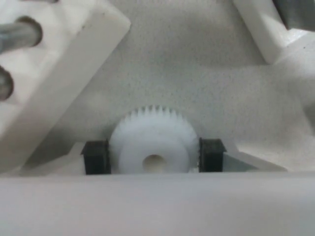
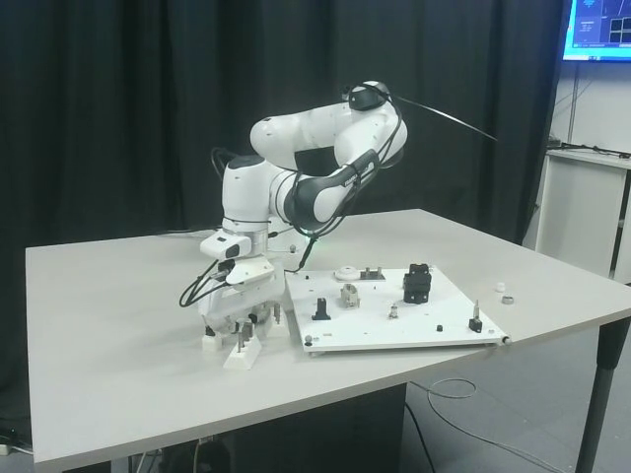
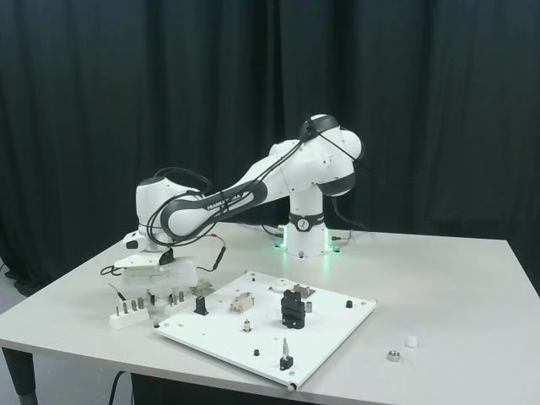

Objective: Pick medium gear.

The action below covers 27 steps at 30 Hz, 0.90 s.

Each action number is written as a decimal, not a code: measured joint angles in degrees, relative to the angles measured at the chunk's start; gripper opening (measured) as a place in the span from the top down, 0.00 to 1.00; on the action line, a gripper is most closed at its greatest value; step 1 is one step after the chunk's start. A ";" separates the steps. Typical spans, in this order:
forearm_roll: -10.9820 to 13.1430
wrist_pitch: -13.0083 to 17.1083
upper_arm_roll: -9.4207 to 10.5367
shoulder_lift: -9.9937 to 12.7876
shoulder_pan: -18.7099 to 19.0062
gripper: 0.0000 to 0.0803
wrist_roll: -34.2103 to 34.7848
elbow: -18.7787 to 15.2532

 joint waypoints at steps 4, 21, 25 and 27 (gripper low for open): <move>-0.01 0.00 -0.13 0.00 -0.05 0.51 0.00 0.02; -0.82 -3.88 -4.30 -0.20 0.75 0.51 0.04 0.10; -1.07 -4.61 -5.07 -0.20 0.98 0.51 0.04 0.18; -1.15 -4.68 -5.31 -0.20 1.08 0.51 0.04 0.19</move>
